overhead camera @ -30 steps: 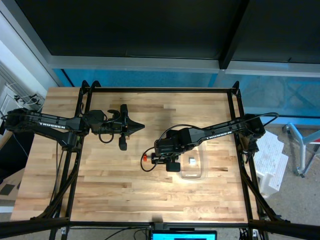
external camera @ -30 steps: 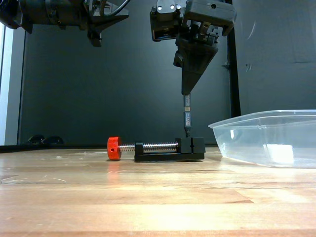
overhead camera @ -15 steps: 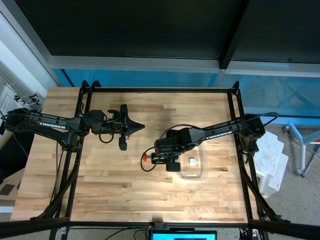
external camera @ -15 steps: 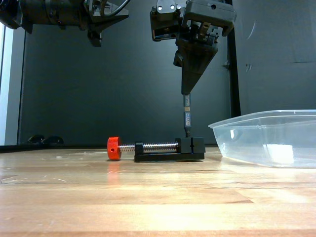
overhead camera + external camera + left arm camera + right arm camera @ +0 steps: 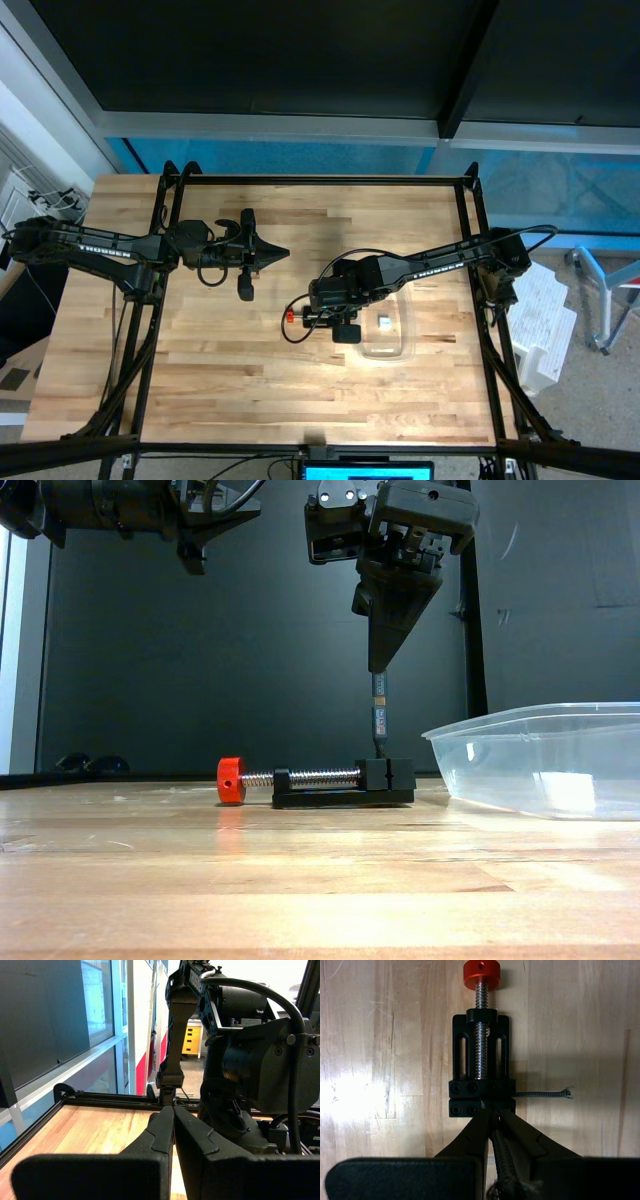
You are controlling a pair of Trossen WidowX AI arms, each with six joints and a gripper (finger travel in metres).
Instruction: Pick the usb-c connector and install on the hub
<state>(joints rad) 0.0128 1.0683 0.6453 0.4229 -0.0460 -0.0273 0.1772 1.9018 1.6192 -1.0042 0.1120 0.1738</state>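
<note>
Hub: black slotted block, bare threaded screw, round orange-red knob, lying flat on the wood-plank table. Right gripper is straight above its block end, tapered fingers pinching the slim silver usb-c connector upright, tip at the hub's top. Frayed grey braided cord sticks out from the block's side. Clear plastic tray sits just beside the hub. Left gripper is raised, well away from the hub, fingers pressed together.

Looking down on the pale wooden bench, the right hand has its black fingers pinched on the usb-c connector, its dark braided cord running between them. The tips meet the hub at the end away from its orange-red knob. A frayed grey cord lies beside the hub.
</note>
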